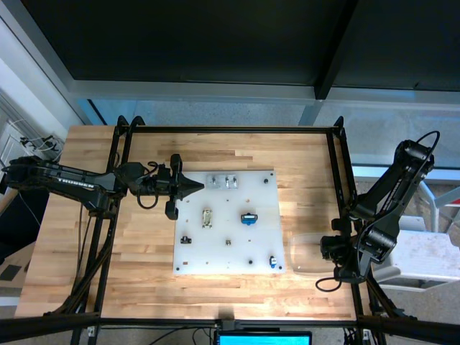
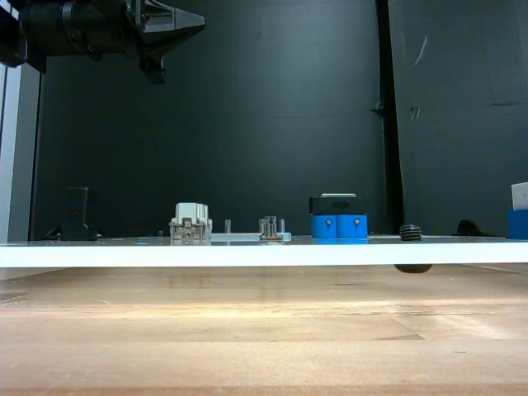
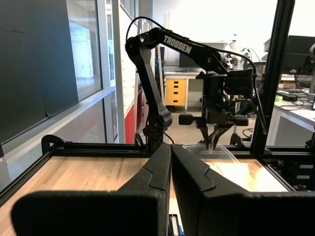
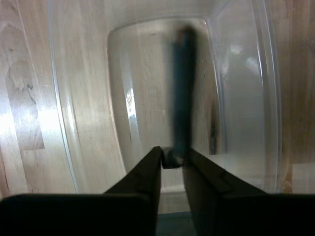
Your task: Remove the rj45 connector and place it in the container
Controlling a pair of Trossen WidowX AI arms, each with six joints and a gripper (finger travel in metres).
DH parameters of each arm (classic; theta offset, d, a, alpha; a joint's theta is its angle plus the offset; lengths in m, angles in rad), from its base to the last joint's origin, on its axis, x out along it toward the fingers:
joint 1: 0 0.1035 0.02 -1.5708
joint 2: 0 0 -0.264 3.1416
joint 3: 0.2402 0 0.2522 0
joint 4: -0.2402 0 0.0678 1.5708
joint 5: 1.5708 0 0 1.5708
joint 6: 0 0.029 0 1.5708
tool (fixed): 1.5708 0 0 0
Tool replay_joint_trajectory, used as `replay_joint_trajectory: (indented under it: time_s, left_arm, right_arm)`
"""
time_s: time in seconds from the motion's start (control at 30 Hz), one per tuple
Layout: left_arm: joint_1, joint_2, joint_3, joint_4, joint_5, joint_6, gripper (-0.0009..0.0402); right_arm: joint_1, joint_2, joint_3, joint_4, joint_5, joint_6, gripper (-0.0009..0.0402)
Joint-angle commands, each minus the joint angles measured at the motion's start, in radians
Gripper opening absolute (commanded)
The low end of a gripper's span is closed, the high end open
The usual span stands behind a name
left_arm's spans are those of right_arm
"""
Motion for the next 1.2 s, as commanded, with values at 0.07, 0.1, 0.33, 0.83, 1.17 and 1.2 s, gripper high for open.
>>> replay_joint_trajectory:
  time_s: [0.07, 0.1, 0.33, 0.83, 1.17, 1.2]
  left_arm:
    - [0.0, 0.0, 0.0, 0.0, 0.0, 0.0, 0.0]
    - [0.0, 0.0, 0.0, 0.0, 0.0, 0.0, 0.0]
    - [0.0, 0.0, 0.0, 0.0, 0.0, 0.0, 0.0]
    - [0.0, 0.0, 0.0, 0.0, 0.0, 0.0, 0.0]
    - [0.0, 0.0, 0.0, 0.0, 0.0, 0.0, 0.0]
    - [0.0, 0.0, 0.0, 0.0, 0.0, 0.0, 0.0]
  right_arm:
    - [0.0, 0.001, 0.002, 0.0, 0.0, -0.001, 0.0133]
    - [-0.001, 0.001, 0.002, 0.0, 0.0, -0.001, 0.0145]
    - [0.0, 0.001, 0.002, 0.006, -0.001, -0.001, 0.0215]
    - [-0.001, 0.001, 0.002, 0.0, -0.001, -0.001, 0.0248]
    - [0.0, 0.001, 0.002, -0.002, -0.001, -0.001, 0.0247]
    - [0.0, 0.001, 0.002, -0.002, -0.001, -0.002, 0.0247]
